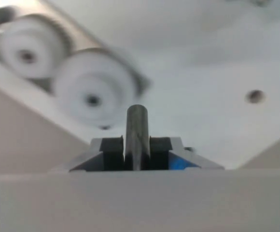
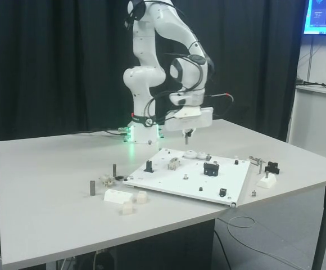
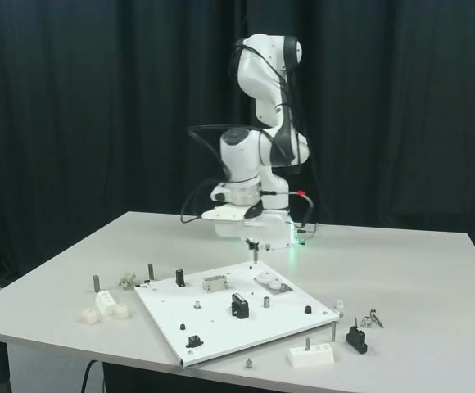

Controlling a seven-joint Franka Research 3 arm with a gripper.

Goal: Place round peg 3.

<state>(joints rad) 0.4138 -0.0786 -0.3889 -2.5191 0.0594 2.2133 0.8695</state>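
I see the grey table (image 2: 50,169) carrying the white board (image 2: 230,180), with the white arm (image 3: 262,98) reaching over its far edge. My end effector (image 1: 137,153) hangs above the board, closed on the grey round peg (image 1: 136,135), held upright between its black pads (image 1: 112,151) above two white gears (image 1: 94,87).

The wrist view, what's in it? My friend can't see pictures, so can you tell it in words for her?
A gripper holds a grey round peg upright between its black jaws, hanging above a white board. Two white gears sit side by side on the board just beyond the peg, and a small hole shows off to one side.
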